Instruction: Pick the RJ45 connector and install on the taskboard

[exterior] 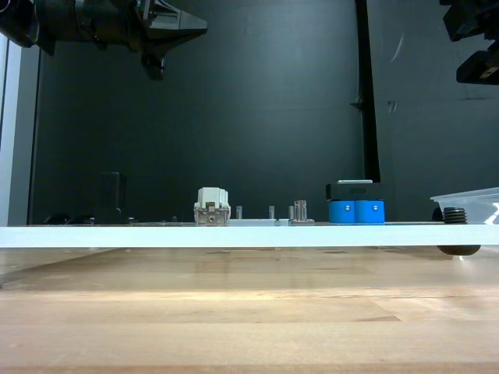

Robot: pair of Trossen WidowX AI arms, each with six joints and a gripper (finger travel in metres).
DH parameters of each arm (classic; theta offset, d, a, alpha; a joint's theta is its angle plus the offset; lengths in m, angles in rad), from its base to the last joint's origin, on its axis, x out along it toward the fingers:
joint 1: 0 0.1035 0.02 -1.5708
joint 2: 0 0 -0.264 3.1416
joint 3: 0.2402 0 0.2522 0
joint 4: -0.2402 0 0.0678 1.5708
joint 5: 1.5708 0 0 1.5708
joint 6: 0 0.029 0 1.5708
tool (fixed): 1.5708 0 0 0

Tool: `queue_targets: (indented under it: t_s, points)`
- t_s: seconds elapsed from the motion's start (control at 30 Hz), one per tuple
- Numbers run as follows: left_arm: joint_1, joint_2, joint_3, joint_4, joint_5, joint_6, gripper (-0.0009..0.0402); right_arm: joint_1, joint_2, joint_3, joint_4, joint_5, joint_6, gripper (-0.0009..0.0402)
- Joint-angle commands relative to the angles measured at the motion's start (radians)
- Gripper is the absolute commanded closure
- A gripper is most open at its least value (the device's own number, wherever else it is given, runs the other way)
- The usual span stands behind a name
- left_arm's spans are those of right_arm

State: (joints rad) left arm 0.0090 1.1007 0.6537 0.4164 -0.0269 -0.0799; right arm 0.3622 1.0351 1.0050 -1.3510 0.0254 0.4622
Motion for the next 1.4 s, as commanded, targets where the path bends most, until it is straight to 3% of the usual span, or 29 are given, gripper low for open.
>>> queue_targets:
  t_s: [0.03,0.33,0.5,0.93,1.4]
  points:
    - [0.0,0.0,0.0,0.0,0.0,0.0,0.0393,0.021,0.024,-0.001,0.002,-0.003,0.002,0.0381]
    - [0.0,0.0,0.0,0.0,0.0,0.0,0.0393,0.034,0.058,-0.001,0.015,0.001,0.028,0.0269]
    - [0.0,0.0,0.0,0.0,0.0,0.0,0.0393,0.038,0.063,-0.004,0.055,0.009,0.039,0.0234]
    - [0.0,0.0,0.0,0.0,0.0,0.0,0.0392,0.051,0.134,-0.032,0.111,0.005,0.046,0.0228]
    - [0.0,0.0,0.0,0.0,0.0,0.0,0.0393,0.059,0.139,-0.117,0.157,0.001,0.054,0.0229]
